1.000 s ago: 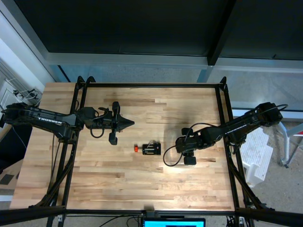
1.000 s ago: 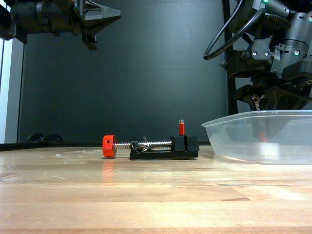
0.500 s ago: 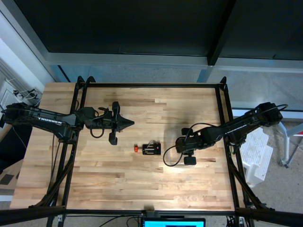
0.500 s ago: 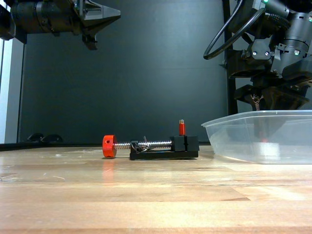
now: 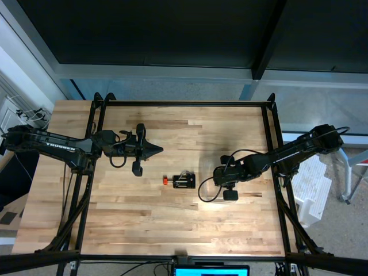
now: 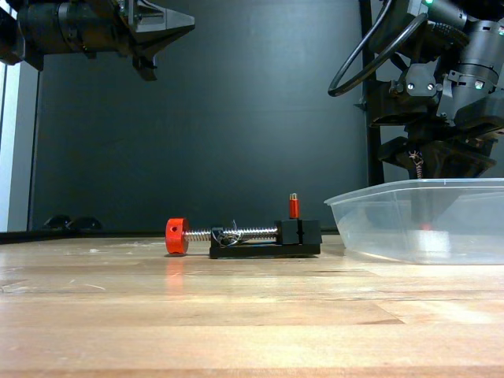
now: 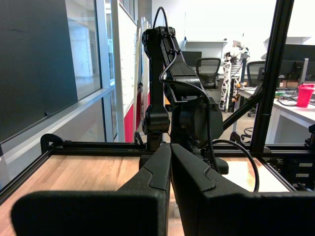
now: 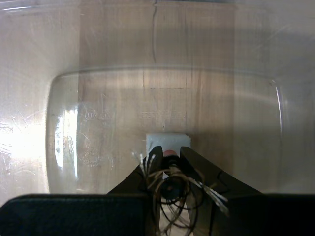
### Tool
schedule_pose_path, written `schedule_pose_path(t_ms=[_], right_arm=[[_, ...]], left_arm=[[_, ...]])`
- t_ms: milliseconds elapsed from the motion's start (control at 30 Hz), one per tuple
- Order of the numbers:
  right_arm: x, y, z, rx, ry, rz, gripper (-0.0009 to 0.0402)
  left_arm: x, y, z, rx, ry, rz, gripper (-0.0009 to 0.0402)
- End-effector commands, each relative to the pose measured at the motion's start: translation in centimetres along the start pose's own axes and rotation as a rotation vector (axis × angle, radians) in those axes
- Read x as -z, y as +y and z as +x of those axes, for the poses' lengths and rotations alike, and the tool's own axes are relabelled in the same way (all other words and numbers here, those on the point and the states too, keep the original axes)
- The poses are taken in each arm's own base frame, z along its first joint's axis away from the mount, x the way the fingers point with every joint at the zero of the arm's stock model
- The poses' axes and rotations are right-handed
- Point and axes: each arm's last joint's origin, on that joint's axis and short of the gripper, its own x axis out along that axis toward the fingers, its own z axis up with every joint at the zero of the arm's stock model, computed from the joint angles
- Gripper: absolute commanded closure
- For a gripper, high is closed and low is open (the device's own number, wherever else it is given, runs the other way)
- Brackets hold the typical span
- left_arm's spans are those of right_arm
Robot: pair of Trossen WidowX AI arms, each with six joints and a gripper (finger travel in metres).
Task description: Pick the RCA connector and install on taskboard
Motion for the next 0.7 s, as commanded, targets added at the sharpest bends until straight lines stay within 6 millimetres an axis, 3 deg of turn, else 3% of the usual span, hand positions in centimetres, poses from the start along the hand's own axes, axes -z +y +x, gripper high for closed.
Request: schedule_pose_path(t_ms=[33, 300, 700], right_arm=[[0.0, 0.0, 0.0, -0.001, -0.002, 0.001, 0.0392], [-0.3, -0.1, -1.1, -0.013, -0.027, 0.009, 0.0393], [-1.3, -0.4, -4.9, -0.017, -0.045, 0.012, 0.0393]], left_arm=[[0.0, 0.0, 0.0, 0.0, 0.0, 0.0, 0.0393], [0.0, 0.0, 0.0, 0.0, 0.0, 0.0, 0.0393], [0.0, 0.0, 0.0, 0.0, 0.0, 0.0, 0.0393]])
